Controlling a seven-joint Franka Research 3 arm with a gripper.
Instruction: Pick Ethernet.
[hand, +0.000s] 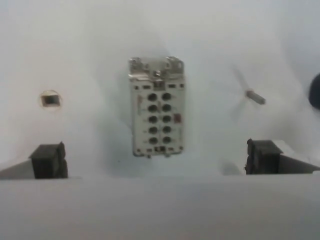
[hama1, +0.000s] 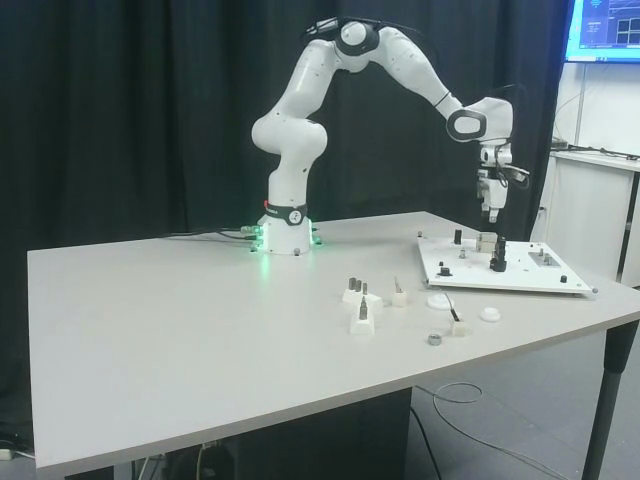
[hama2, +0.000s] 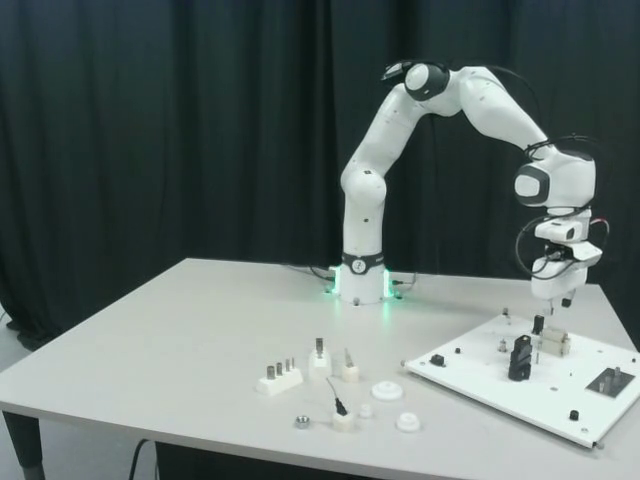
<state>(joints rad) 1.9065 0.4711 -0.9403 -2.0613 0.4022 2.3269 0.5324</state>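
Boxy 10-hole connector (hand: 158, 106) on smooth white board (hand: 100, 60); pincer (hand: 155, 159) splayed.

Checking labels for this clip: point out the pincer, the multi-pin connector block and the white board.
pincer (hand: 155, 159): wrist view, midway between its fingertips.
multi-pin connector block (hand: 158, 117): wrist view, middle of its pin face.
white board (hama2: 480, 375): second room view, bare top surface.

no text, labels or numbers readable

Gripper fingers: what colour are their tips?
Black fingers; wrist view shows it best.
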